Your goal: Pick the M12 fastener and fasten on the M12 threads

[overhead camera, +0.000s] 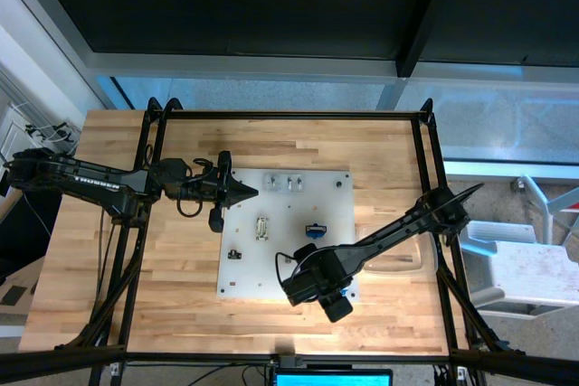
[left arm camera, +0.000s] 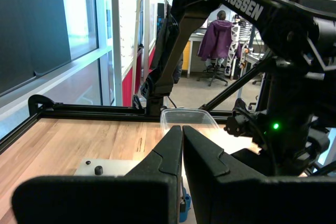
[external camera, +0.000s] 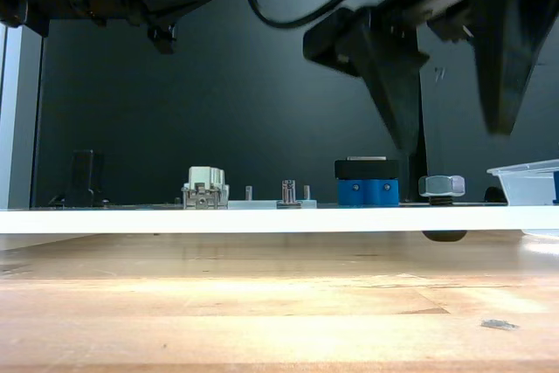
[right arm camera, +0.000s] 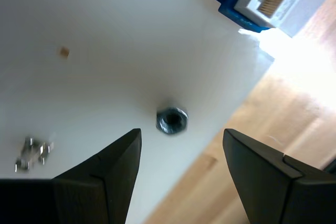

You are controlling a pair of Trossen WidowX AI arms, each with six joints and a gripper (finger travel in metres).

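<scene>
The M12 fastener (external camera: 441, 185) is a small silver hex nut, and in the low view it sits on top of its short black stud (external camera: 441, 201) near the board's near right edge. In the right wrist view the nut (right arm camera: 171, 120) has a dark centre and nothing touches it. My right gripper (external camera: 450, 137) hangs open just above it, fingers (right arm camera: 107, 174) spread to either side. In the high view the right gripper (overhead camera: 314, 285) covers the nut. My left gripper (overhead camera: 242, 191) hovers shut over the board's far left edge, well away.
The white board (overhead camera: 249, 264) carries a blue fitting (overhead camera: 315, 230), a grey connector (external camera: 205, 189) and small silver posts (external camera: 289, 191). A clear tray (overhead camera: 398, 264) lies to the board's right on the wooden table. A black frame rail (overhead camera: 289, 115) runs around the table.
</scene>
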